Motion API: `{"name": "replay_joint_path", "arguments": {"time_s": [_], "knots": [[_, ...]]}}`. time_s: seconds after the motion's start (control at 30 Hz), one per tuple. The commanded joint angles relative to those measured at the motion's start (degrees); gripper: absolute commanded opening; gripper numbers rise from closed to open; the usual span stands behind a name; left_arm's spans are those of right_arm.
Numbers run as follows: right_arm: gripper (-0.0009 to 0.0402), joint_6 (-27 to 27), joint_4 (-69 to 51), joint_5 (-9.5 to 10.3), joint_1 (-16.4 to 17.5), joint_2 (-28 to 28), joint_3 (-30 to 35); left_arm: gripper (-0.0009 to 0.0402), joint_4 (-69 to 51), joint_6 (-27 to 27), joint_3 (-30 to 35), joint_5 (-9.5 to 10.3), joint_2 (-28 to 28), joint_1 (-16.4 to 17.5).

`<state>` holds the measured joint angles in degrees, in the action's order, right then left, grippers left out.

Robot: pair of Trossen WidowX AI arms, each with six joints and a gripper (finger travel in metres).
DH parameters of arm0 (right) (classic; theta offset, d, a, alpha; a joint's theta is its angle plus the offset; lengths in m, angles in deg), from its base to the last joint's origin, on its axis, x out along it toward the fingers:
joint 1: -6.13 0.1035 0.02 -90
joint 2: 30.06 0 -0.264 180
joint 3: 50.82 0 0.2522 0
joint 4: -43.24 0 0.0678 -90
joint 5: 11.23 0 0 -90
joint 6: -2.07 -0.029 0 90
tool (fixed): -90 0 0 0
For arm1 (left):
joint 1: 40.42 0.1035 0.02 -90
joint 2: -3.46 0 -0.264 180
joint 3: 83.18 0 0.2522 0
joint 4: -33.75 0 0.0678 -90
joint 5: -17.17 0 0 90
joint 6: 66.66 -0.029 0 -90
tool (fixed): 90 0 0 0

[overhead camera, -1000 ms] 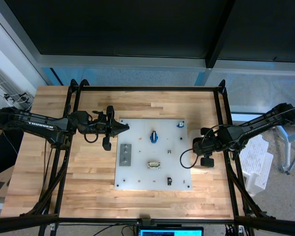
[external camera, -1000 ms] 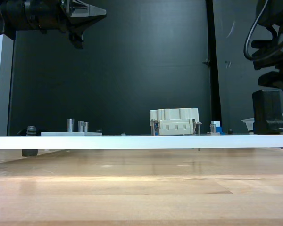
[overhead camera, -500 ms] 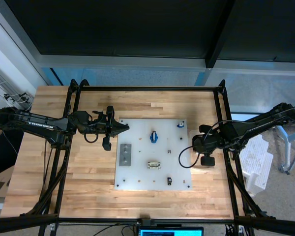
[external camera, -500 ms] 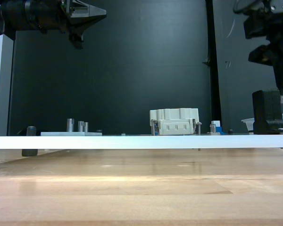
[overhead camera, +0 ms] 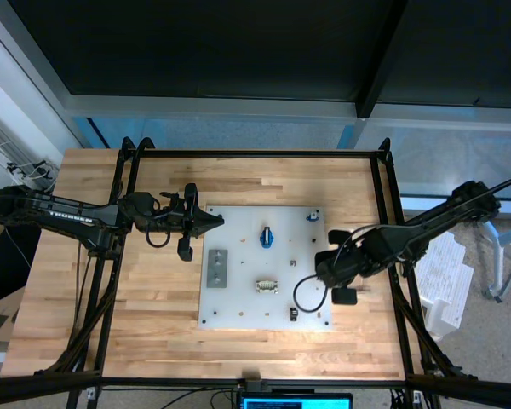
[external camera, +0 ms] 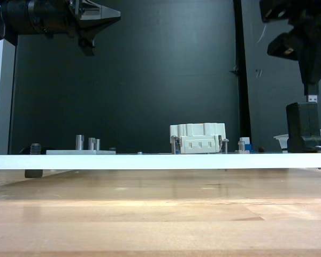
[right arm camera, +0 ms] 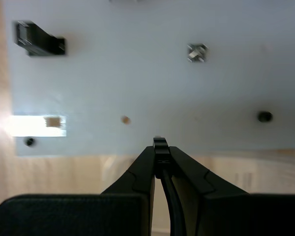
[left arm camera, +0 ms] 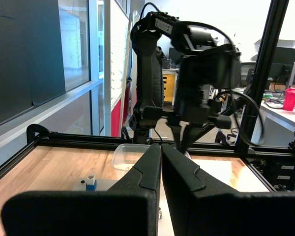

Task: Pick the USB connector and install on taskboard

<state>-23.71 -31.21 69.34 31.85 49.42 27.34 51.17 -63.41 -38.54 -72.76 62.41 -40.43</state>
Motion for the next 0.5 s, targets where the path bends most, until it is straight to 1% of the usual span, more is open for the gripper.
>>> {"name": "replay_joint_path", "arguments": {"time_s": [0.03, 0.27, 0.5], "knots": [[0.0, -2.49, -0.04, -0.04, 1.33, 3.67, 3.41, 0.0, 0.0, -0.02, 0.0, -0.02, 0.0, 0.0], [0.0, -5.7, -0.28, -0.2, 4.13, 11.23, 11.43, 0.0, 0.0, -0.02, 0.02, -0.02, 0.02, 0.0], [0.0, -7.02, -2.32, -0.09, 5.51, 18.14, 19.08, 0.0, 0.0, -0.02, 0.0, -0.02, 0.0, 0.0]]}}
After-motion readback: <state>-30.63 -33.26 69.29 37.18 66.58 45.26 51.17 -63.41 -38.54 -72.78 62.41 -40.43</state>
